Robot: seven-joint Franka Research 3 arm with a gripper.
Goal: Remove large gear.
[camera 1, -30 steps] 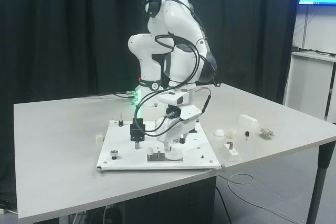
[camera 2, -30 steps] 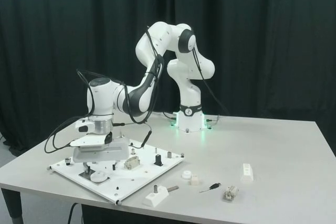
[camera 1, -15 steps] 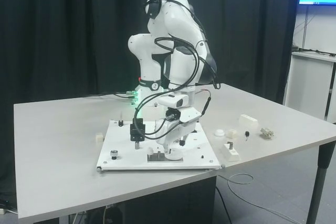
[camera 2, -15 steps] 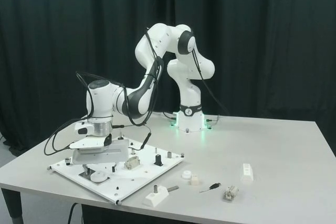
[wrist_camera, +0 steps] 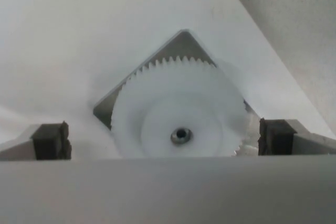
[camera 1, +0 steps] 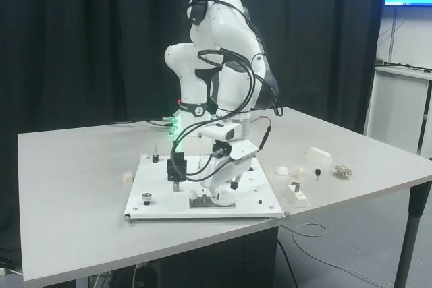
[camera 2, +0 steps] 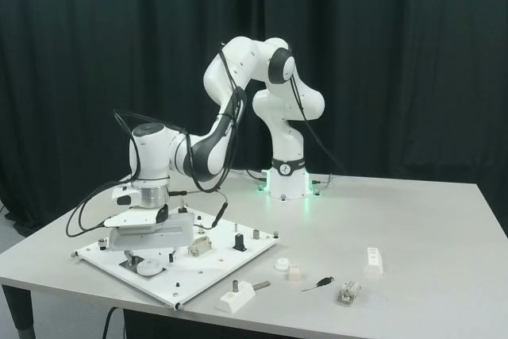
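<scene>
Gripper point(wrist_camera: 163, 139), lower than before, straddles large gear point(wrist_camera: 178, 111).

Hand point(camera 1: 221, 193) low over board point(camera 1: 162, 204) (white)

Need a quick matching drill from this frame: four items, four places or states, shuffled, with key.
Items:
1. large gear
2. gripper
3. white board
4. black-tipped tool

Places or states:
A. lies on the grey table, off the board
B. open, one finger on each side of the gear
C. seated on its centre pin, over a grey plate
D. flat on the table, carries the fixtures

Pairs: 1-C, 2-B, 3-D, 4-A
</scene>
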